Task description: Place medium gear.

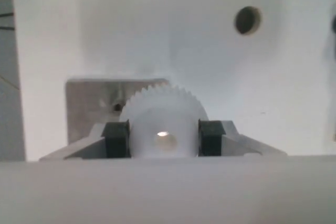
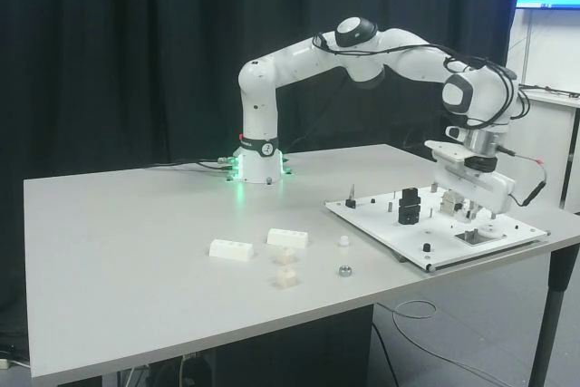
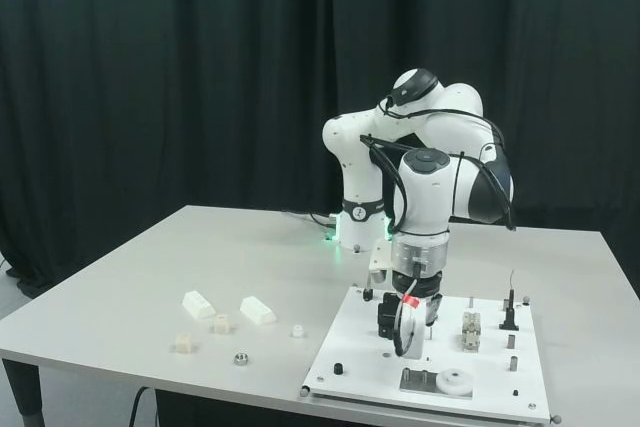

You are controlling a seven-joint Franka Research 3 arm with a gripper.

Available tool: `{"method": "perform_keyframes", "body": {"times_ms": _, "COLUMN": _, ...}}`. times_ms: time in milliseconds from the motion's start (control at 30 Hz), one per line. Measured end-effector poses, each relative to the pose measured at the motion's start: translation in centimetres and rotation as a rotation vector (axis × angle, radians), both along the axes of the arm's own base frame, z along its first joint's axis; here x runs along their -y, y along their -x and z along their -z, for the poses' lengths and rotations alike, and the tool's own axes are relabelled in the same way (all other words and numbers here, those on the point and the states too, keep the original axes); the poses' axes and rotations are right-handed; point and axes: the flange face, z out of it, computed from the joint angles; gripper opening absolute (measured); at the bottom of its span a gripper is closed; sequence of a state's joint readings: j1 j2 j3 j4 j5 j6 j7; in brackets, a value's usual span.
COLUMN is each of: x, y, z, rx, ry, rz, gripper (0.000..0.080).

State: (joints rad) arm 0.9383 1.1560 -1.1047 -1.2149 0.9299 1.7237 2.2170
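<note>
Where the tool stands: the tool hangs over the white board, above the board's middle, at the end of the white arm.
Tool state: closed to the width of the medium gear, 1 black pad pressed to each of its 2 sides; nothing else is in the grip.
Medium gear: white, toothed, with 1 centre hole; held flat between the pads, above the board and clear of its surface as far as the room views show.
Below the gear: in the wrist view a grey metal plate set into the board lies partly behind the gear, with bare board around it.
Board hole: 1 dark round hole in the board surface, well apart from the plate.
Second gear: 1 white gear lies on the board just beside the grey plate, near the board's front edge in the second room view.
Board fittings: several small black and grey posts stand on the board around the tool; their kind cannot be told.
Board position: on the grey desk, at the corner well apart from the arm's base.
Off the board: 2 white blocks and a few small pieces lie on the desk beside the board.
Base: green light at the foot of the arm.
</note>
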Motion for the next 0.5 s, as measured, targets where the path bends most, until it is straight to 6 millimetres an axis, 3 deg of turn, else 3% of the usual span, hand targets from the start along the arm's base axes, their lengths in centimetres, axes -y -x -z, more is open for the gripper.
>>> {"method": "perform_keyframes", "body": {"times_ms": 500, "x": -2.0, "y": 2.3, "z": -2.0, "rx": -0.102, "ry": 0.017, "rz": 0.009, "gripper": 0.0274}}
